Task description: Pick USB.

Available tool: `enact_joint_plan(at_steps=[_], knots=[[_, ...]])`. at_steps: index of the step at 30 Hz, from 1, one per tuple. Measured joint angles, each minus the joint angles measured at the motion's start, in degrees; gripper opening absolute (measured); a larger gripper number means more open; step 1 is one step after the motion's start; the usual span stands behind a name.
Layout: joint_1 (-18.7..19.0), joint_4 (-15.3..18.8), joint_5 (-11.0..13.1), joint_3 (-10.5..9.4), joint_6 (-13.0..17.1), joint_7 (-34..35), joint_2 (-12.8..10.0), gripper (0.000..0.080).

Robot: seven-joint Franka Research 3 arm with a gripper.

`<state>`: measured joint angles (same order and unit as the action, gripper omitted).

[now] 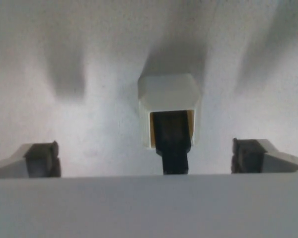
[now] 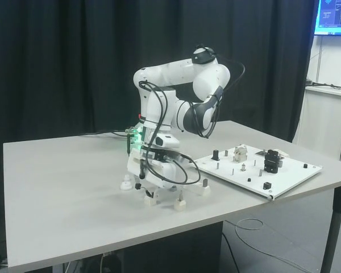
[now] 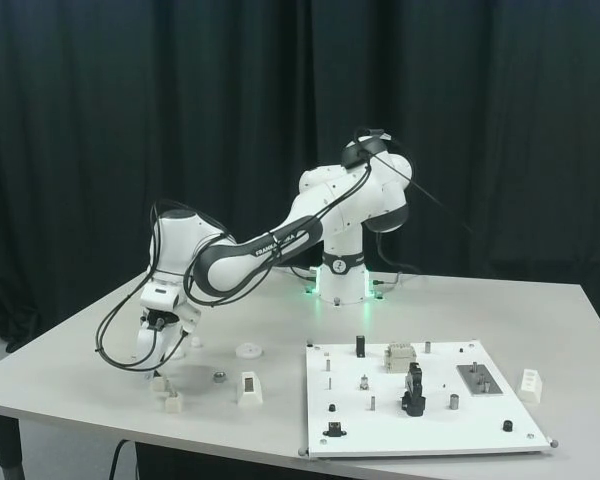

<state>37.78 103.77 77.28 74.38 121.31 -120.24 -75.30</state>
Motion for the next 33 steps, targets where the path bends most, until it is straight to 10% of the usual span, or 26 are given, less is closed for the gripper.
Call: enact_joint_plan(at_steps=[6,8,13,14,21,22,24,33], knots=[[-0.1,0.0,0.0,-0.16,0.3,0.0,-0.1,0.08],[-0.1,0.0,0.0,-0.19,0.4,0.0,-0.1,0.0524],[-0.2,0.1,0.0,-0.25,0.7,0.0,-0.2,0.0524],[-0.2,0.2,0.0,-0.25,0.7,0.0,-0.2,0.0362],[-0.2,0.3,0.0,-0.23,0.7,0.0,-0.2,0.0362],[-0.2,0.3,0.0,-0.21,0.7,0.0,-0.2,0.0198],[-0.1,0.3,0.0,-0.16,0.7,0.0,-0.2,0.0141],[0.7,0.8,-0.5,1.28,0.7,0.2,-0.2,0.0141]])
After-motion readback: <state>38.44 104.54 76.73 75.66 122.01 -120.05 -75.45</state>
